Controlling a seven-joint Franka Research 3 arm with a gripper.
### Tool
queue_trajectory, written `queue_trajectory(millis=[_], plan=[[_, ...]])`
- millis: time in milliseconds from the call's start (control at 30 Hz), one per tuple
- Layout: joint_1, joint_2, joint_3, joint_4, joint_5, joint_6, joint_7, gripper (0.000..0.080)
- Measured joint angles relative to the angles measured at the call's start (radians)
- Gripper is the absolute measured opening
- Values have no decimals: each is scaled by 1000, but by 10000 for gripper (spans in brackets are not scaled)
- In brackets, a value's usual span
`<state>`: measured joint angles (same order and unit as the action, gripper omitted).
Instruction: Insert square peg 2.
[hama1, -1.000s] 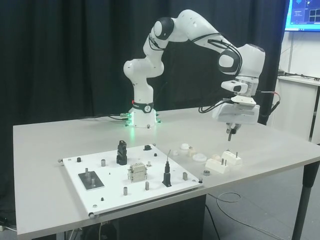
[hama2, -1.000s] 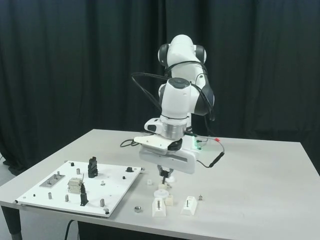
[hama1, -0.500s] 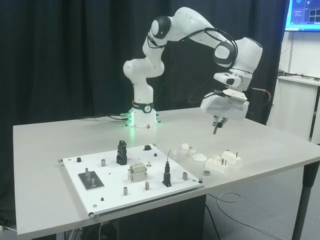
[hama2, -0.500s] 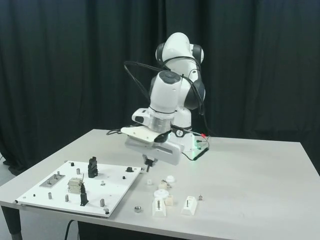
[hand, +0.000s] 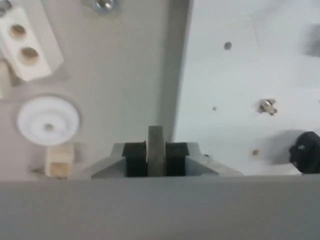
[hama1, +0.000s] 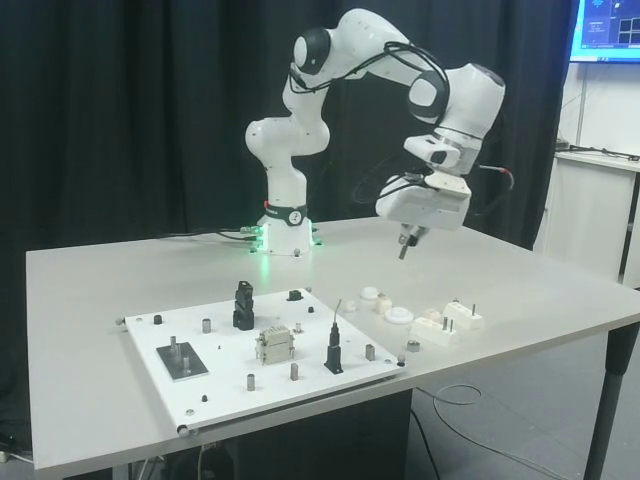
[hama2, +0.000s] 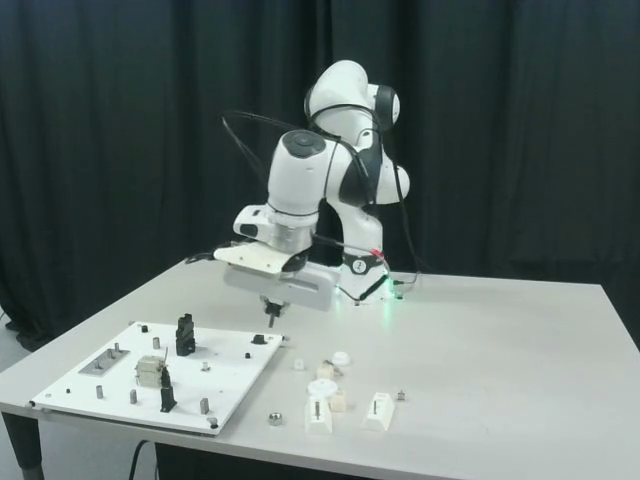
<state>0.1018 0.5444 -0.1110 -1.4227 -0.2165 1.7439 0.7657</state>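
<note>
My gripper (hand: 155, 159) is shut on a thin grey square peg (hand: 155, 139) that sticks out between the two black fingers (hand: 134, 159). In the room views the gripper (hama1: 404, 243) (hama2: 270, 313) hangs well above the table, with the peg (hama1: 402, 251) pointing down. It hovers over the edge of the white board (hama1: 225, 375) (hama2: 120, 392) (hand: 240, 75) nearest the loose parts. In the wrist view the peg tip lies over the grey table, just beside the board's edge.
On the board stand a black connector (hama1: 242, 305), a black upright part (hama1: 333, 352), a grey plate (hama1: 182, 361) and several small pegs. Beside it on the table lie white gears (hand: 48, 120) (hama1: 398, 316), white holder blocks (hama1: 450, 323) (hama2: 320, 415) and a nut (hama2: 273, 418).
The arm has swung away from above the white holder blocks toward the board, carrying the peg along and a little higher. The parts on the table have not moved.
</note>
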Motion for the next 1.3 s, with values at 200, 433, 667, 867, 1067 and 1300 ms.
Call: queue_trajectory(millis=[200,433,667,867,1067,1300], plan=[[-26,-6,0,-2,0,-20,-66,76],[-59,-12,0,-10,0,-34,-192,76],[-96,-27,0,-20,2,-60,-308,76],[-119,-52,0,-36,12,-74,-344,76],[-135,-86,-7,-59,17,-73,-327,76],[-138,-124,-44,-89,37,-46,-271,76]])
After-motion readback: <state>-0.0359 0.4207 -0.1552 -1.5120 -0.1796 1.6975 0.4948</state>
